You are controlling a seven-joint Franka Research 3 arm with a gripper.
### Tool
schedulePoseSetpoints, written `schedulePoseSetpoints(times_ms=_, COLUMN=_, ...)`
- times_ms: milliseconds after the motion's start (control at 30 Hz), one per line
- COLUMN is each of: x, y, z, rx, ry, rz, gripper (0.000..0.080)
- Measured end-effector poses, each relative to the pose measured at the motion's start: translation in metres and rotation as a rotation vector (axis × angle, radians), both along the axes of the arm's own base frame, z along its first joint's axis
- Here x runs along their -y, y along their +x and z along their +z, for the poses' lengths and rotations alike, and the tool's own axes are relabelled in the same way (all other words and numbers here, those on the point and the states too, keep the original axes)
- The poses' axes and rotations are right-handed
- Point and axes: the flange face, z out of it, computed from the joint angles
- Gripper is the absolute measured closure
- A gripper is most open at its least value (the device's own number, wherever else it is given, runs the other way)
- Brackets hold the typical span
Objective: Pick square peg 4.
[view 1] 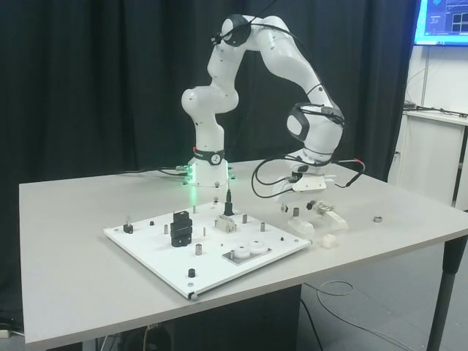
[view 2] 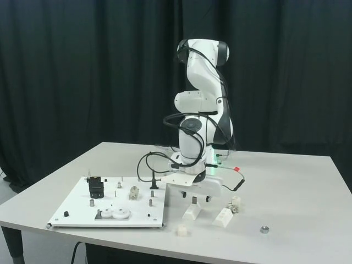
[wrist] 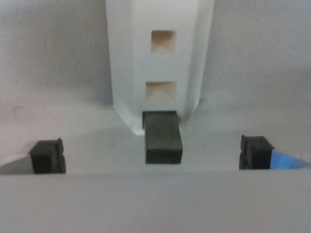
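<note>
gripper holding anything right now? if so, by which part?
Nothing held. The gripper is open, its fingertips wide apart on either side of the black square peg, which stands in the white holder, untouched.

**No readable text**

No lettering, number or brand can be read on the arm point(view 1: 274, 66), the white board point(view 1: 208, 252) or the table point(view 1: 80, 219). The screen point(view 1: 442, 22) in the upper corner of the first room view shows lines too small to read.
</note>
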Motion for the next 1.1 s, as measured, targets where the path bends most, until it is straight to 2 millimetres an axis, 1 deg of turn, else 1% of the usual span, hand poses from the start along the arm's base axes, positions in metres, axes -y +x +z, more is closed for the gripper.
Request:
schedulePoseSetpoints(times_ms=167, x=0.0016, y=0.0023, z=-0.0042, rx=-0.002, ry=0.006, rz=-0.004, gripper=0.0003)
schedulePoseSetpoints(times_ms=200, x=0.0021, y=0.0028, z=-0.0046, rx=-0.002, ry=0.007, rz=-0.005, gripper=0.0112)
schedulePoseSetpoints(times_ms=500, x=0.0035, y=0.0046, z=-0.0055, rx=-0.001, ry=0.011, rz=-0.005, gripper=0.0112)
schedulePoseSetpoints(times_ms=533, x=0.0035, y=0.0046, z=-0.0055, rx=-0.001, ry=0.012, rz=-0.005, gripper=0.0484)
schedulePoseSetpoints(times_ms=700, x=0.0035, y=0.0048, z=-0.0054, rx=-0.001, ry=0.012, rz=-0.003, gripper=0.0484)
schedulePoseSetpoints(times_ms=733, x=0.0035, y=0.0048, z=-0.0054, rx=-0.001, ry=0.012, rz=-0.003, gripper=0.0651)
schedulePoseSetpoints(times_ms=1100, x=0.0022, y=0.0084, z=-0.0009, rx=-0.003, ry=0.015, rz=0.002, gripper=0.0650)
